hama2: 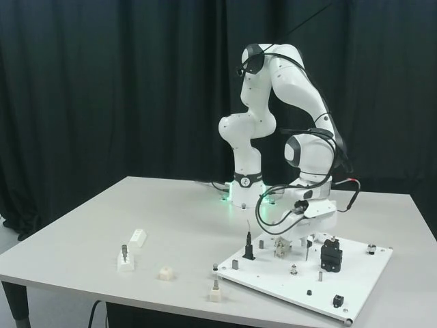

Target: Insert square peg 1.

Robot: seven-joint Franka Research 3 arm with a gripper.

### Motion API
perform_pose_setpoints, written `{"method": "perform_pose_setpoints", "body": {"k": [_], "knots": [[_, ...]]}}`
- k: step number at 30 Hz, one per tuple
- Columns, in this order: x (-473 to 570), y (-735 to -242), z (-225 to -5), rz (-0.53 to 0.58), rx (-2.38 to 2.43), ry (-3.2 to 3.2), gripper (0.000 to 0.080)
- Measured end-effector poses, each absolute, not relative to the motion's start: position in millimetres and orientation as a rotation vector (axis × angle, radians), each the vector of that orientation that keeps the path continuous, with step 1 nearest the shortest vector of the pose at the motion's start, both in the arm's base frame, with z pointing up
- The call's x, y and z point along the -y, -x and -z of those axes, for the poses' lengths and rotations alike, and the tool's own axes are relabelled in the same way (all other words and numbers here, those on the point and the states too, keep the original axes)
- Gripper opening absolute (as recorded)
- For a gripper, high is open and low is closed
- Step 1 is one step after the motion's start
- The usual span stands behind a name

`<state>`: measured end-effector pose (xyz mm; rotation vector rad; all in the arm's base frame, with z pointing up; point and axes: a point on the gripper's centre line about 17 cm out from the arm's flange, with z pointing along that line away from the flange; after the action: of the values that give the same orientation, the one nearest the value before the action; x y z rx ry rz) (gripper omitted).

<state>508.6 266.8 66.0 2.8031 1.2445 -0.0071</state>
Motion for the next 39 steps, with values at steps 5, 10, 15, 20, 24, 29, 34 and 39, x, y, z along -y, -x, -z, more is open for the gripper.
{"method": "perform_pose_setpoints", "body": {"k": [5, 10, 15, 20, 24, 29, 34, 39], "knots": [[-267.2, -508.4, -66.0, 0.006, -1.219, -2.814, 0.0027], [-267.3, -508.4, -66.1, 0.005, -1.223, -2.811, 0.0027], [-267.6, -508.4, -66.1, 0.005, -1.269, -2.776, 0.0027], [-268.0, -508.2, -66.2, 0.007, -1.333, -2.734, 0.0027], [-267.7, -508.4, -66.2, 0.009, -1.382, -2.705, 0.0027], [-267.1, -508.8, -66.4, 0.011, -1.424, -2.681, 0.0027], [-264.8, -512.1, -67.0, 0.002, -1.435, -2.669, 0.0027], [-260.5, -518.2, -67.8, -0.014, -1.441, -2.653, 0.0027]]}}
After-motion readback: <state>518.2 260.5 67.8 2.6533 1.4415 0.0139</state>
